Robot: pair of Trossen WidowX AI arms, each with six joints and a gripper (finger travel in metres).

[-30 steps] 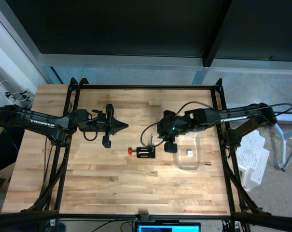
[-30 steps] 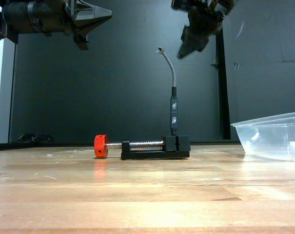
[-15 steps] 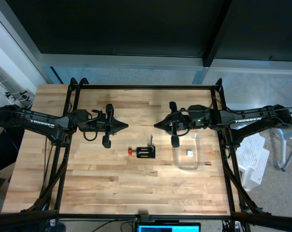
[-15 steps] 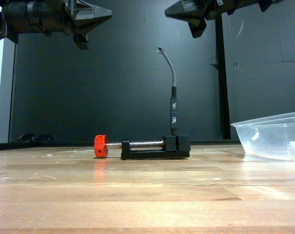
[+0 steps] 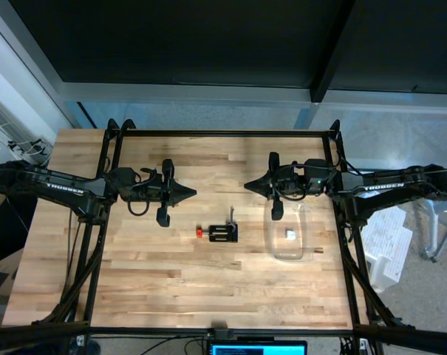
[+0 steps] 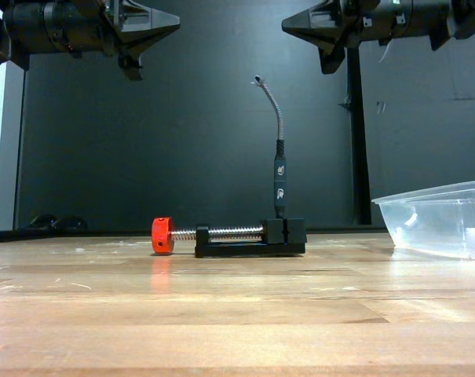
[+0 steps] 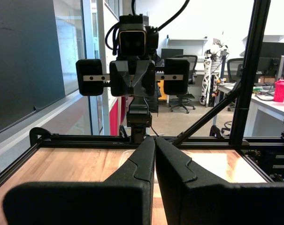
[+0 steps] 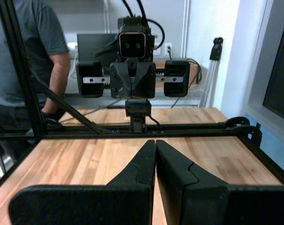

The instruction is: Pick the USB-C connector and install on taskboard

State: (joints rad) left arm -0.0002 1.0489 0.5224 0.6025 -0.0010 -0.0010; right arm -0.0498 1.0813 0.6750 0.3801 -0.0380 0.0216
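Left arm: we see the matte black left gripper (image 5: 192, 193) hanging high over the table's left half, well apart from the fixture. Its two tapered, wedge-shaped fingers (image 7: 142, 161) are pressed together with nothing between them.
Right arm: the matching matte black right gripper (image 5: 247, 183) hangs at a similar height over the right half, pointing inward at the left one. Its smooth tapered fingers (image 8: 144, 164) are also pressed together and hold nothing.
Fixture: the small black rectangular taskboard (image 6: 249, 238) lies flat on the wood between the two arms and below them. A silver threaded screw (image 6: 229, 233) runs out of one end to a round red-orange knob (image 6: 162, 235).
Plug: the slim black USB-C connector (image 6: 279, 181) stands upright in the taskboard's block end, away from the knob. A silvery braided cable (image 6: 272, 106) rises from it and bends over at the top. No gripper touches it.
Container: a clear, thin-walled rectangular plastic tray (image 5: 288, 259) sits to the right of the taskboard, apart from it. We see a small white piece (image 5: 289, 234) lying inside it.
Surface: a pale butcher-block wooden table (image 5: 149, 274) with long plank grain carries everything and shows a slight sheen in the low view.
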